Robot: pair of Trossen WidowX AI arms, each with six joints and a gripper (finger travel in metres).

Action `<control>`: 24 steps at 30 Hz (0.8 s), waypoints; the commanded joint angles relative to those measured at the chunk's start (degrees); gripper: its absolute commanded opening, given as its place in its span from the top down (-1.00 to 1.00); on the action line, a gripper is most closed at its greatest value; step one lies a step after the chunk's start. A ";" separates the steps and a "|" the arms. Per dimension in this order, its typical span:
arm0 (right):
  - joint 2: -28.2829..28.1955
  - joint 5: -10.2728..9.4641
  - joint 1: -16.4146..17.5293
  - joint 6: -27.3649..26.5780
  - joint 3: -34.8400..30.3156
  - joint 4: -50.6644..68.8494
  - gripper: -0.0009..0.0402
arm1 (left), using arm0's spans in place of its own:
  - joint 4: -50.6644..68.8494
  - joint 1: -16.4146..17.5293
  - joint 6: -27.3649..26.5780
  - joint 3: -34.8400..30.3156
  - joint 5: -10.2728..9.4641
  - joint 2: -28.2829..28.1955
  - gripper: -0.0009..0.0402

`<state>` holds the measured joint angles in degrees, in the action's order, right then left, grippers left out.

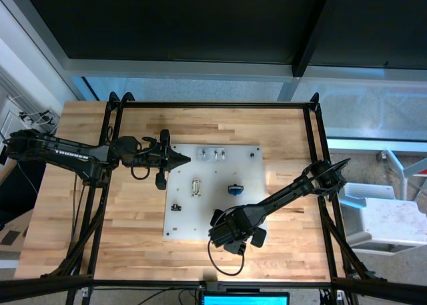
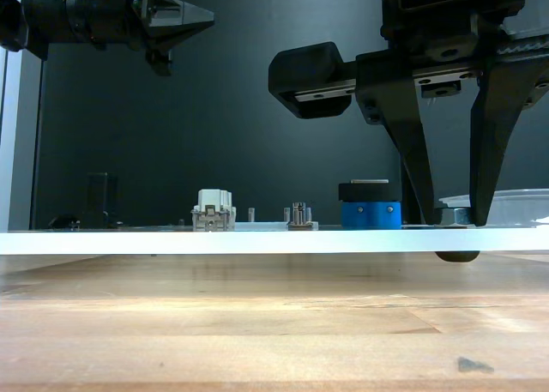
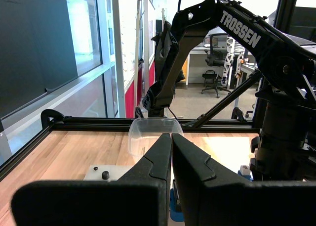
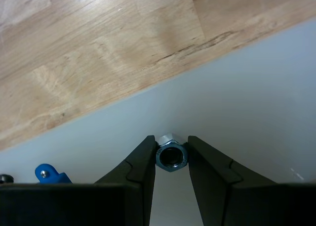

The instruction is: Unfasten the M12 fastener and place in the container

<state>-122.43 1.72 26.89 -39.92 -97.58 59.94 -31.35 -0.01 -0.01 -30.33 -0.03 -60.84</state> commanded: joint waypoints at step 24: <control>1.97 0.13 0.26 4.96 -0.07 1.33 0.03 | 0.00 0.02 0.00 0.00 0.00 -0.02 0.96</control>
<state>-120.79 2.74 26.98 -37.54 -97.60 60.88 -31.33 -0.01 -0.03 -30.30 -0.05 -60.84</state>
